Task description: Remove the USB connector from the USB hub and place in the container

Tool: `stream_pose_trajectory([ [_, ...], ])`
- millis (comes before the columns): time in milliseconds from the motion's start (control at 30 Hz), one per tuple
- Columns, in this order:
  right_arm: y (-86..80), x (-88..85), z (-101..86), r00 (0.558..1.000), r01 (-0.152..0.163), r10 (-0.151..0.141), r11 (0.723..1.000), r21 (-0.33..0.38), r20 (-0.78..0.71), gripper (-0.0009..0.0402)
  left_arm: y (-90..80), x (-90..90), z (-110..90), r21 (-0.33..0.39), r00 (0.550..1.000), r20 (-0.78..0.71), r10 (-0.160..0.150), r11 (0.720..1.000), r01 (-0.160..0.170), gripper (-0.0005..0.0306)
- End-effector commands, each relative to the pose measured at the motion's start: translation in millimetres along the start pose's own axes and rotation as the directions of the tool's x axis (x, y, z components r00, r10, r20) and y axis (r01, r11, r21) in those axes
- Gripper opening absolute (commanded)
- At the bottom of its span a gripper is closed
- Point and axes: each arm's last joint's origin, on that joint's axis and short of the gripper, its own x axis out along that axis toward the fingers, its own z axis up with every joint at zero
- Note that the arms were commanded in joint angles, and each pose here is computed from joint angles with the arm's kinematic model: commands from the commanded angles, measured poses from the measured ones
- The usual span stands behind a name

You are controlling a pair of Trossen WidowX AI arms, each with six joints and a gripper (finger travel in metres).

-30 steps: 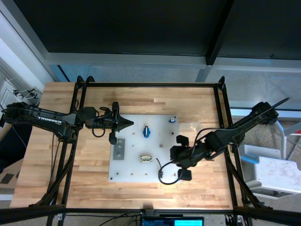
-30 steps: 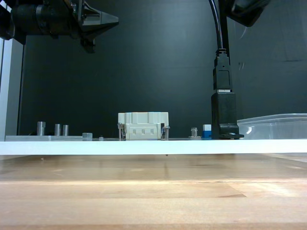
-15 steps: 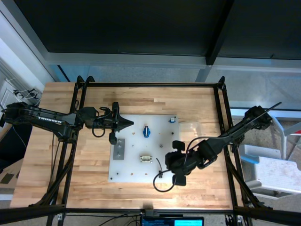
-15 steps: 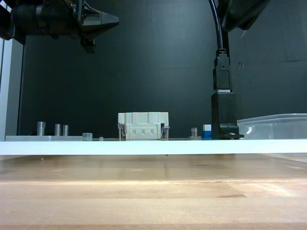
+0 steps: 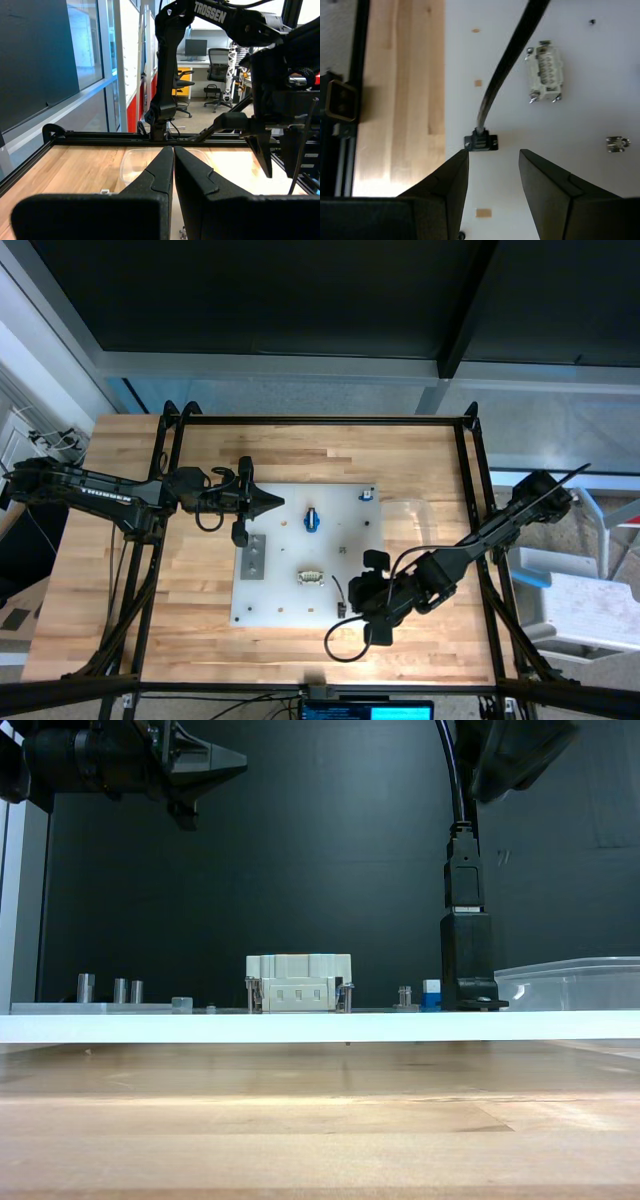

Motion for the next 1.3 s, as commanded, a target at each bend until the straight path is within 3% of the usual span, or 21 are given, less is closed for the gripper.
stream_pose_trajectory([
  [33,2.7,5.7,1.5,1.0,-0.004,0.004,1.0,0.005,0.011,0.0139,0.0,0.0,0.0,0.0,1.0,0.0,0.0,1.0,0.0,0.0001],
  [467,9.6,25.4,-0.2,1.0,-0.008,0.008,1.0,-0.001,0.005,0.0139,0.1,0.0,0.0,0.0,1.0,0.0,0.0,1.0,0.0,0.0001],
  [900,11.8,42.8,-4.3,1.0,0.012,-0.012,1.0,-0.006,-0.022,0.0137,0.0,0.0,0.0,0.0,1.0,0.0,0.0,1.0,0.0,0.0001],
  [1300,9.8,44.4,-3.6,1.0,0.018,-0.018,1.0,-0.002,-0.025,0.006,0.0,0.0,0.0,0.0,1.0,0.0,0.0,1.0,0.0,0.0001],
])
